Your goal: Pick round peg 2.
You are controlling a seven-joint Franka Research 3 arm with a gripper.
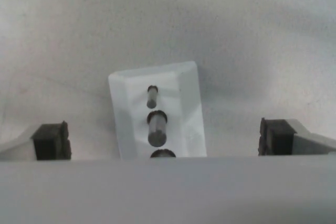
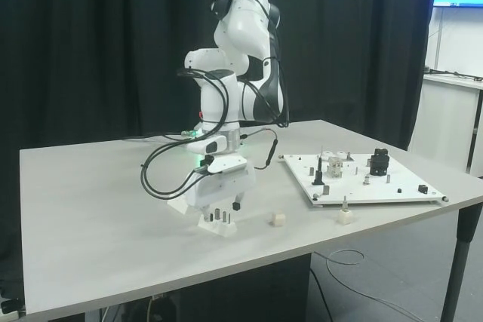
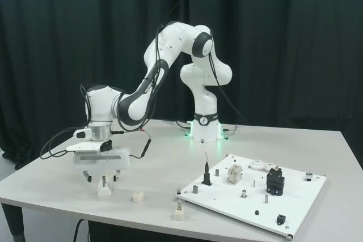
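Observation:
A white holder block (image 1: 157,111) stands on the grey table with three round grey pegs upright in a row. The thinnest peg (image 1: 151,95) is at one end, a thicker middle peg (image 1: 157,127) follows, and the third peg (image 1: 163,153) is half hidden by the wrist body. My gripper (image 1: 164,139) hangs open just above the block, one black fingertip (image 1: 51,141) on each side, well apart from the pegs. In the room views the holder block (image 2: 218,222) (image 3: 105,188) sits near the table's front edge, right under the gripper (image 2: 223,207) (image 3: 101,175).
A small white cube (image 2: 277,219) (image 3: 136,196) lies beside the holder. A white block with a pin (image 2: 345,216) (image 3: 179,212) stands further along. A white assembly board (image 2: 381,188) (image 3: 227,199) carrying several parts fills the table's other side. Cables hang from the wrist.

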